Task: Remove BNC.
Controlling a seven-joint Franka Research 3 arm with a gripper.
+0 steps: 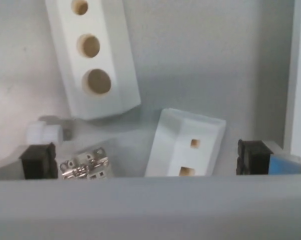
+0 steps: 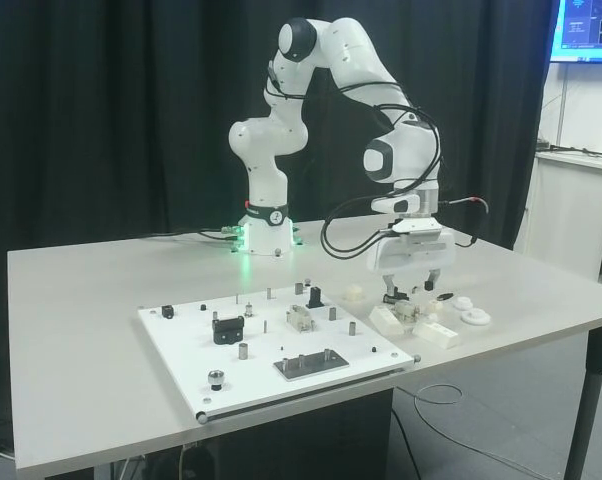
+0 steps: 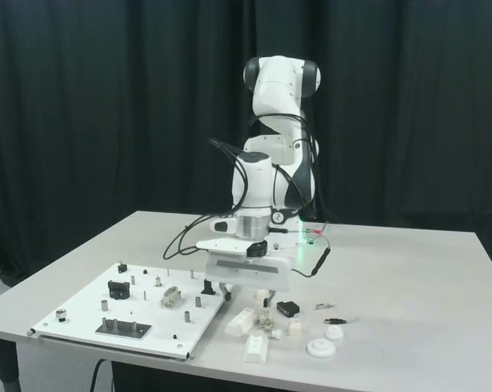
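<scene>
Wrist view shows my gripper [image 1: 145, 162] wide open, holding nothing, over loose white blocks [image 1: 93, 55] beside the board [image 2: 281, 345]; BNC removal looks unstarted.

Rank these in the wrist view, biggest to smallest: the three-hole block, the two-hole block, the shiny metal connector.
1. White three-hole block
2. White two-hole block
3. Metal connector, partly hidden, so less certain

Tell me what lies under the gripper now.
Under the gripper lie two white blocks with holes and a small metal connector on the grey table. The gripper's body covers anything nearer.
</scene>
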